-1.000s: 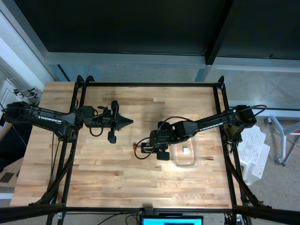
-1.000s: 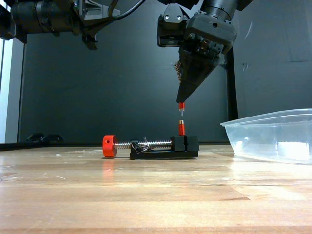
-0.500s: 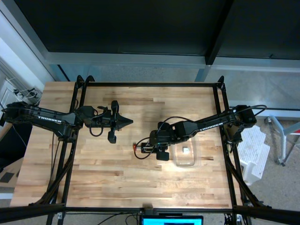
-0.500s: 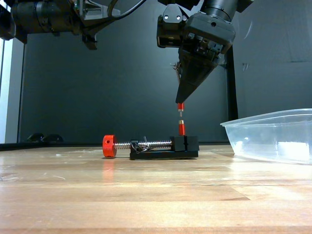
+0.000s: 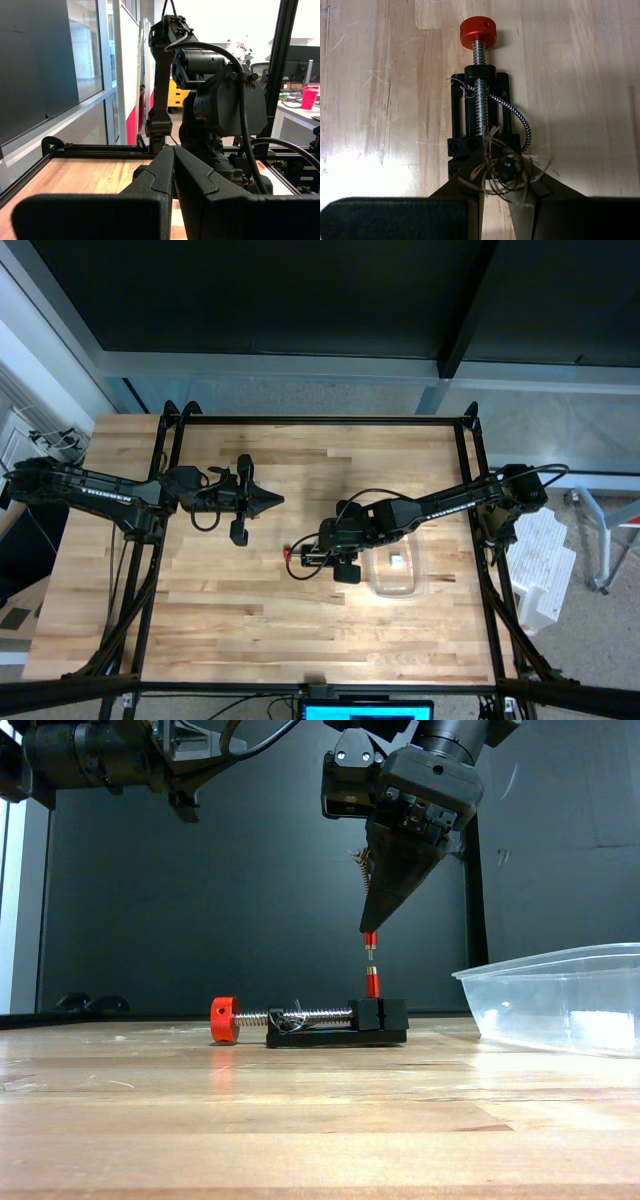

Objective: Pick the RCA connector and install on taskboard

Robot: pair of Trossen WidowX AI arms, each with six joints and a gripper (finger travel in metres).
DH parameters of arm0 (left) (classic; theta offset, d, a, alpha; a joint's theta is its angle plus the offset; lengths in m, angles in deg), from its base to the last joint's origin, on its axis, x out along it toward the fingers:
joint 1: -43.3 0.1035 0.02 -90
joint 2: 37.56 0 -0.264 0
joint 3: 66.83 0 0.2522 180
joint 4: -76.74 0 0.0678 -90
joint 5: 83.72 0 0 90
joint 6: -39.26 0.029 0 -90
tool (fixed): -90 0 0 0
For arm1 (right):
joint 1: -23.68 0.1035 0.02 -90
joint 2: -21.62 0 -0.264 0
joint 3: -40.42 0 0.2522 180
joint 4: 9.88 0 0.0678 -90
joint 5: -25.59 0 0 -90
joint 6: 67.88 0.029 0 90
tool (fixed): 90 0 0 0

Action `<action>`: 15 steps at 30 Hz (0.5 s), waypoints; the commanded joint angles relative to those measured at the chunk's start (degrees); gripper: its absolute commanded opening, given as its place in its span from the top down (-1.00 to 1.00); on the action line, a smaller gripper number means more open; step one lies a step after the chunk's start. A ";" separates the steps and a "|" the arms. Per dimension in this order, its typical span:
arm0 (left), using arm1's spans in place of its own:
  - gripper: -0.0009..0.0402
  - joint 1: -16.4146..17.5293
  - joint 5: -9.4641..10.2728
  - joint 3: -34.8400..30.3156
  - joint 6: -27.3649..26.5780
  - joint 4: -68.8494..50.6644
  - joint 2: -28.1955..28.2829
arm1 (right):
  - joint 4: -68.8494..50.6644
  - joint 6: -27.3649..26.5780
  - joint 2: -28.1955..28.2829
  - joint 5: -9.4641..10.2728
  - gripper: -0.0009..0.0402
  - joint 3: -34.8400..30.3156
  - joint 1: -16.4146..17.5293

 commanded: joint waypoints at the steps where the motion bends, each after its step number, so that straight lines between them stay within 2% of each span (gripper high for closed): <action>1: 0.96 0.00 0.00 0.00 0.00 0.00 0.02 | 0.02 -0.07 0.81 0.55 0.95 -0.02 0.00; 15: 0.96 0.02 0.00 0.00 0.02 0.00 0.02 | 0.50 0.00 2.08 1.03 0.95 -0.04 -0.04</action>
